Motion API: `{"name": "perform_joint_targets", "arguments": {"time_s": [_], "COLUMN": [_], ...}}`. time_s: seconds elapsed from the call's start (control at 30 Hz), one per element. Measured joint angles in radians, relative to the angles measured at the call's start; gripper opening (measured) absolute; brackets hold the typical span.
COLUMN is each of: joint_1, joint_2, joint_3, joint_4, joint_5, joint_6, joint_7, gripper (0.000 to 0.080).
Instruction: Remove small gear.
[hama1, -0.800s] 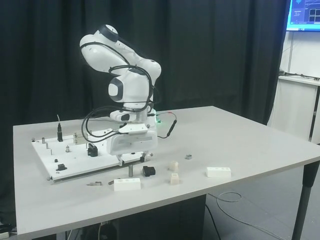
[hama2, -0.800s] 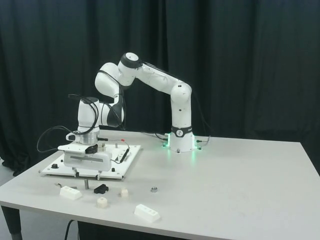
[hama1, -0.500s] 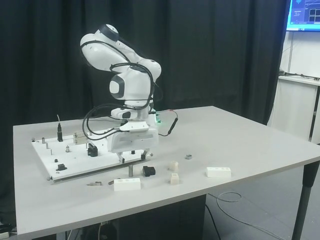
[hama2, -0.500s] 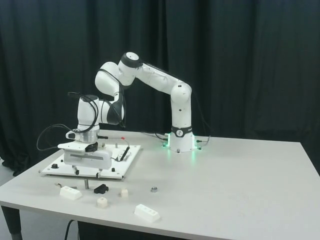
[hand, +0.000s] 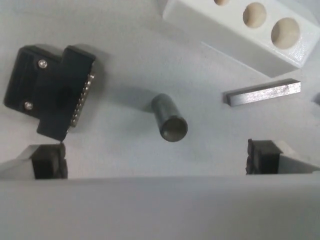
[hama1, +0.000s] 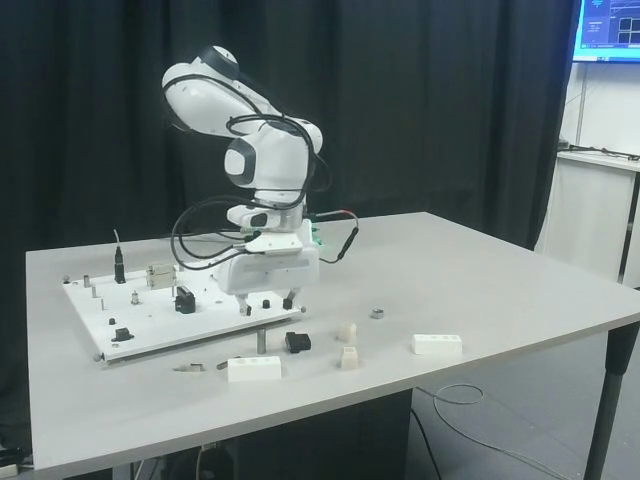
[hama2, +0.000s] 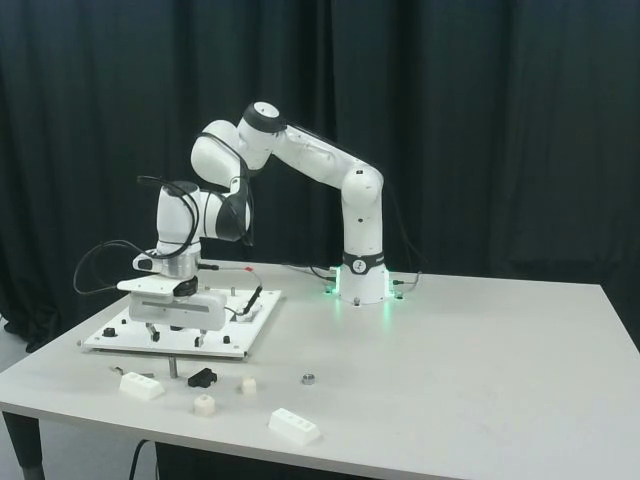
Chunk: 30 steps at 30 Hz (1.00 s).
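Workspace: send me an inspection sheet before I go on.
surface: grey table, with a white board on it.
job's things: small round part on the table, off the board; cannot tell if it is the gear.
clutter: black connector, upright pin, holed white block, metal bar.
gripper: jaws open, empty, above the pin.
cables: black loops at the wrist.
surroundings: black curtain, screen.
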<state>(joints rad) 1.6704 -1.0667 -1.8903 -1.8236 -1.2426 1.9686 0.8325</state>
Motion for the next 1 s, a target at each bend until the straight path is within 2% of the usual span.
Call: {"name": "perform_joint_targets", "arguments": {"time_s": [0.4,0.73,1.0], "joint_1": [-0.001,-0.031,-0.112], "joint_2": [0.004,0.011,0.013], "joint_3": [0.01,0.024,0.063], "joint_4": [-0.001,-0.03,-0.105], "joint_5": [0.0,0.013,0.022], "joint_6": [-0.044,-0.148,-0.222], "joint_7": [-0.041,-0.061,-0.07], "gripper": [0.08,0.08,0.08]}}
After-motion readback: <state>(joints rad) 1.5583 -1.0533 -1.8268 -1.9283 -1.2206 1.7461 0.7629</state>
